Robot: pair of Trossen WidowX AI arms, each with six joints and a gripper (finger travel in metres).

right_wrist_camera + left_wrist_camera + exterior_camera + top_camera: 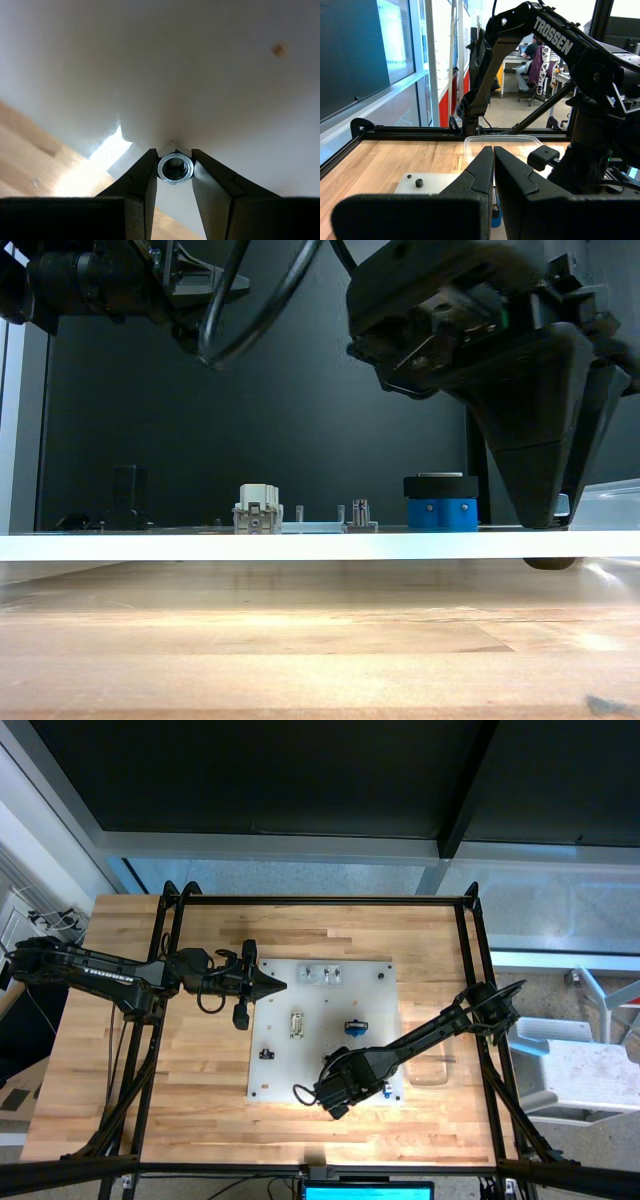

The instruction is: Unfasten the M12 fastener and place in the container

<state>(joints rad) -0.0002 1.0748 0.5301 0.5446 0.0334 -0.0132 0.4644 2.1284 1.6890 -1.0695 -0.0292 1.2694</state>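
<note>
In the right wrist view the M12 fastener [175, 168], a small silver nut, is pinched between the two dark fingers of my right gripper [175, 170] just above the white board [210, 75]. Whether the nut still sits on its stud I cannot tell. From above, the right gripper [378, 1086] points down at the board's near right edge [392, 1098]. In the low view its fingers [548, 502] reach down to board level. The container [436, 1066], a clear tray, lies on the wood right of the board. My left gripper [276, 985] hangs shut over the board's far left edge, holding nothing.
A blue-and-black piece [355, 1027] and a white connector [297, 1023] stand mid-board. Small silver parts [322, 976] and a black post [381, 974] are at the board's far side. A black frame [320, 900] rims the table.
</note>
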